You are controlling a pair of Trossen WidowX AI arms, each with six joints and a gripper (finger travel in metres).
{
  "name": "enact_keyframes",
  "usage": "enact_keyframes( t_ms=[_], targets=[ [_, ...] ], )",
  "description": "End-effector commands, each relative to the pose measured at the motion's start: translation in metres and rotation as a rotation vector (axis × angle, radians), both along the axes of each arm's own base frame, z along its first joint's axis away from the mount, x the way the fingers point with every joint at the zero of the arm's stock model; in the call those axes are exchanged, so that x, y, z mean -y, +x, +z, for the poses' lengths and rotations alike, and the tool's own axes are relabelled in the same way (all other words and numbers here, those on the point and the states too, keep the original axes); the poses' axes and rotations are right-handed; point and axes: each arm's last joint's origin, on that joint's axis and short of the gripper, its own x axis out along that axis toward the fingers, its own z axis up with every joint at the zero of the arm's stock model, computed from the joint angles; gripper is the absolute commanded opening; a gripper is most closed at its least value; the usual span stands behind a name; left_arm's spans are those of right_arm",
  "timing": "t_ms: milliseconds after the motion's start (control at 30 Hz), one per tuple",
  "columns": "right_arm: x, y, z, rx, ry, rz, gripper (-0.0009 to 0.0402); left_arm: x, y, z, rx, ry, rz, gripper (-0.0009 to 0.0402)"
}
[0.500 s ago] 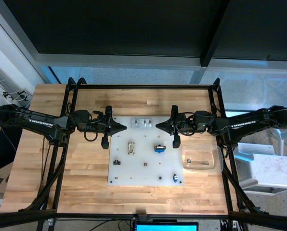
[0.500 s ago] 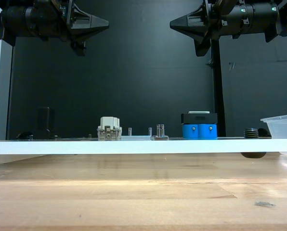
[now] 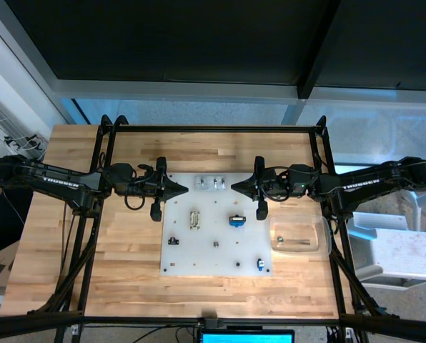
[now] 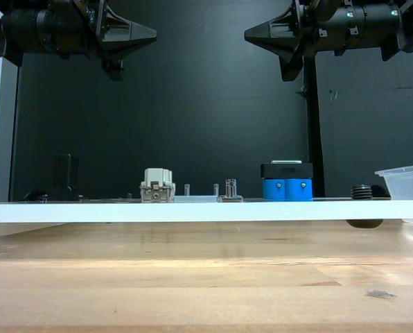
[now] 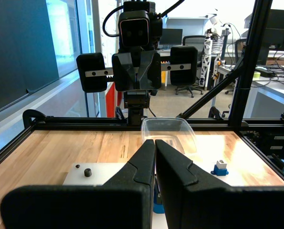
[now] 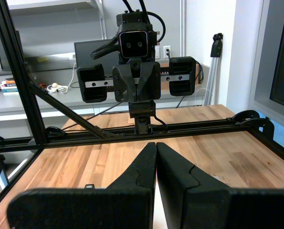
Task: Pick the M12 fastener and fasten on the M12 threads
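Observation:
A small silver nut lies inside the clear tray to the right of the white board. The short black ribbed stud stands bare near the board's near right edge; the low view shows its ribs in front of the tray. My left gripper hangs shut high over the board's far left edge. Facing it tip to tip, my right gripper hangs shut over the board's far right part. Both wrist views show the fingers pressed together, left and right, holding nothing.
On the board stand a blue block, a beige connector, a silver post and a small blue-and-white part. A thin metal piece also lies in the tray. Black frame rails run around the table.

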Motion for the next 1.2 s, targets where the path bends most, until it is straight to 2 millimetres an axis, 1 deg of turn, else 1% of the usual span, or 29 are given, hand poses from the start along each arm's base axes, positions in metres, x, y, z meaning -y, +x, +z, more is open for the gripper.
enact_keyframes(
  t_ms=[33,233,300,400,533,633,833,900,1200],
  targets=[
    [0.000,0.000,0.000,0.001,0.000,0.000,0.0000,0.000,0.000,0.000,0.001,0.000,0.000,0.0000],
    [-0.001,0.001,0.004,0.004,-0.004,0.002,0.0000,0.000,0.000,0.000,0.001,0.000,0.000,0.0000],
    [-0.001,0.002,0.006,-0.024,-0.022,0.003,0.0000,0.000,0.000,0.000,0.001,0.000,0.000,0.0000],
    [-0.002,0.005,0.011,-0.123,-0.065,0.022,0.0000,0.000,0.000,0.000,0.001,0.000,0.000,0.0000],
    [-0.005,0.007,0.019,-0.259,-0.110,0.108,0.0000,0.000,0.000,0.000,0.001,0.000,0.000,0.0000],
    [-0.006,0.005,0.026,-0.374,-0.148,0.139,0.0000,0.000,0.000,0.000,0.001,0.000,0.000,0.0000],
    [-0.008,-0.003,0.038,-0.570,-0.240,0.200,0.0000,0.000,0.000,0.000,0.001,0.000,0.000,0.0000],
    [-0.009,-0.007,0.041,-0.621,-0.265,0.244,0.0000,0.000,0.000,0.000,0.001,0.000,0.000,0.0000],
    [-0.015,-0.024,0.046,-0.824,-0.343,0.343,0.0000,0.000,0.000,0.000,0.001,0.000,0.000,0.0000]
  ],
)
